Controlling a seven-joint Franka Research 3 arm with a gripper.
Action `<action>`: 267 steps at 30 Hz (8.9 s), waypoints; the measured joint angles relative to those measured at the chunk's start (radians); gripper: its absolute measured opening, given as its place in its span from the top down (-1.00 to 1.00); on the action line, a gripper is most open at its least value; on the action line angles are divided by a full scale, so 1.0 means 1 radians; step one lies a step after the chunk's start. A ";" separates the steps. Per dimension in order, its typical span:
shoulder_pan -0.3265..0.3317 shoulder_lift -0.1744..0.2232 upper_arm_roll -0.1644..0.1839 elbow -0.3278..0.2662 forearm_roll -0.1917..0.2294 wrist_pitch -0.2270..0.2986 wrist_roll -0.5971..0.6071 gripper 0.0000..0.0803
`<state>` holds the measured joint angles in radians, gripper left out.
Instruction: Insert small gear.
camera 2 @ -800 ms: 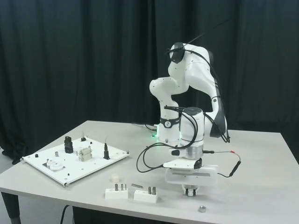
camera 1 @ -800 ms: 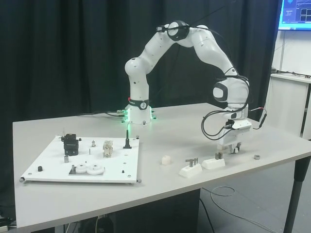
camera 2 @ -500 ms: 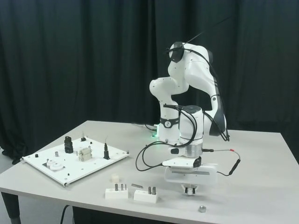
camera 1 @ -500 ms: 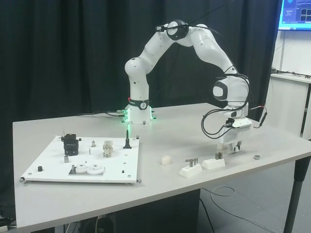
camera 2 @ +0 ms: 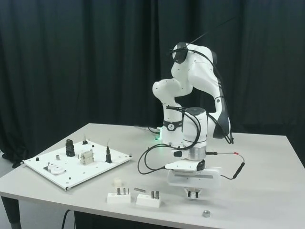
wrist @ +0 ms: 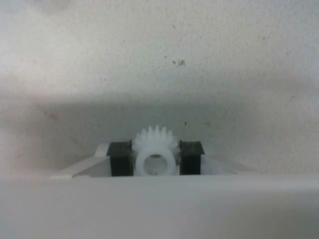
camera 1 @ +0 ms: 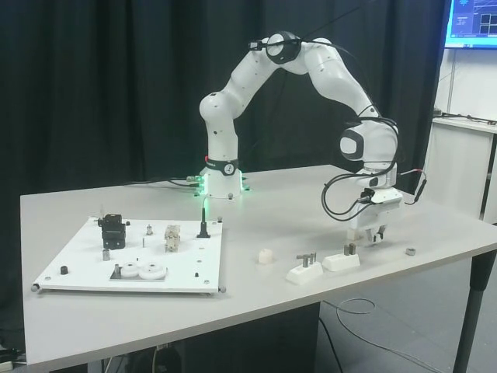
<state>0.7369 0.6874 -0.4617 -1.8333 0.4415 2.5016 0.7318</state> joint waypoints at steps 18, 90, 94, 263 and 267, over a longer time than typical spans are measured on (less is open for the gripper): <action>-0.019 -0.016 -0.041 0.004 -0.088 -0.001 -0.014 0.50; -0.732 -0.141 -0.033 0.158 -0.263 -0.152 -0.930 0.50; -0.769 -0.126 -0.030 0.171 -0.259 -0.152 -0.977 0.50; -1.180 0.268 -0.034 0.600 0.064 -0.447 -1.899 0.50; -1.180 0.268 -0.034 0.601 0.064 -0.446 -1.940 0.50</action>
<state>-0.4428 0.9555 -0.4955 -1.2328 0.5058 2.0552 -1.2080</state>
